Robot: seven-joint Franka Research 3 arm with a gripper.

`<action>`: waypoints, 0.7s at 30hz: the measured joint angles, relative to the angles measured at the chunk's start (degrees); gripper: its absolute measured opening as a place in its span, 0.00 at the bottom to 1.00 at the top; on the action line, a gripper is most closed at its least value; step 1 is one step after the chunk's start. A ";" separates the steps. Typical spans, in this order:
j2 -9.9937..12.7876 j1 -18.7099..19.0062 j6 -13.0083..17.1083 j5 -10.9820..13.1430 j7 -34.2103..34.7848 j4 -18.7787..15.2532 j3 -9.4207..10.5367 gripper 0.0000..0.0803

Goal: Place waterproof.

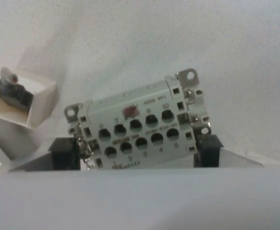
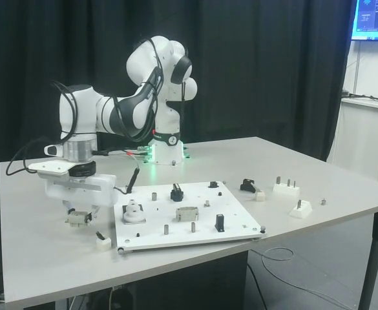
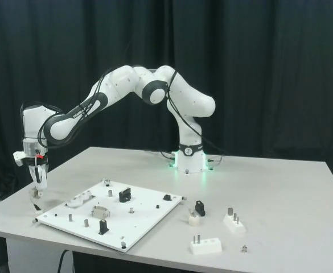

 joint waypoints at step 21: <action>0.00 0.37 -0.61 0.02 9.61 -0.08 -0.41 0.65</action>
